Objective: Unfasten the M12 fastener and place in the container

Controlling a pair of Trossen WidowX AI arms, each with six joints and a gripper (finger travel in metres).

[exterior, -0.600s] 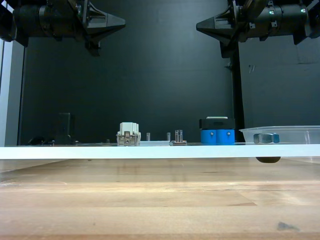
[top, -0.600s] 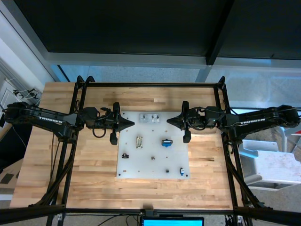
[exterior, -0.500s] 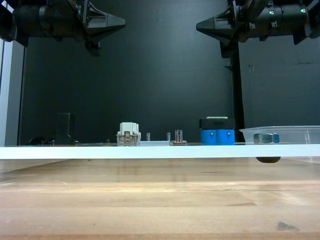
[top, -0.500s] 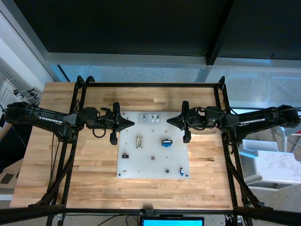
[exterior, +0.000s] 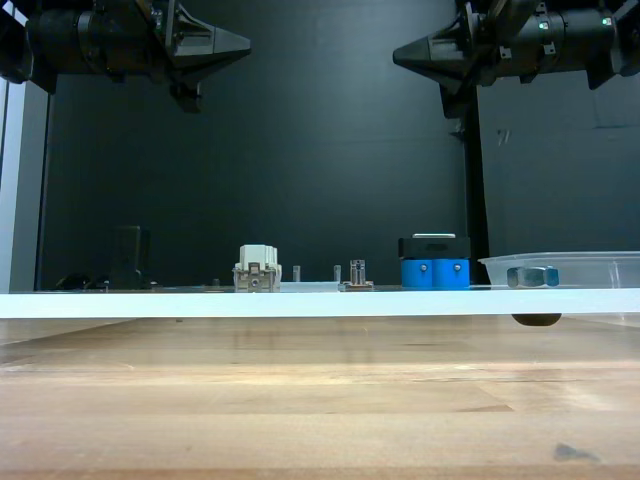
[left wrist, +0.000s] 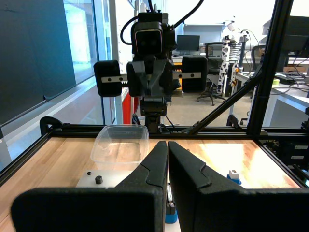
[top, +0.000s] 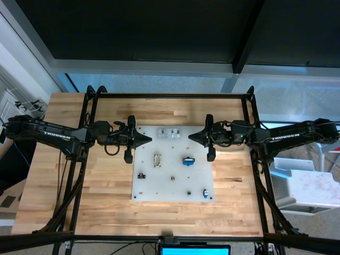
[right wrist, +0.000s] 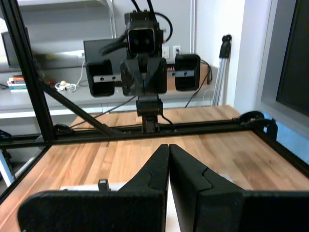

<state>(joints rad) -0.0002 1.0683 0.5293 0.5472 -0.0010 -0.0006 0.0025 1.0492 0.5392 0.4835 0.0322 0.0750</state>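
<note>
The M12 fastener (top: 188, 192) is a tiny dark dot near the near right edge of the white board (top: 159, 186). In the low view it is a small silver nut (exterior: 532, 276) on its stud, in front of the container (exterior: 590, 262). That container is a clear tray (left wrist: 120, 147) lying on the wood beyond the board, below the right arm, and it holds nothing. My left gripper (top: 150, 139) hangs shut and empty, high over the board's far left edge (left wrist: 167, 143). My right gripper (top: 190, 136) faces it, shut and empty, high over the far right part (right wrist: 169, 146).
On the board stand a grey connector (top: 157, 160), a blue connector (top: 187, 161), a silver post (top: 172, 179), a blue-and-white knob (top: 205, 193) and a black post (left wrist: 99, 180) by the tray. A black frame rail (top: 170, 96) borders the table.
</note>
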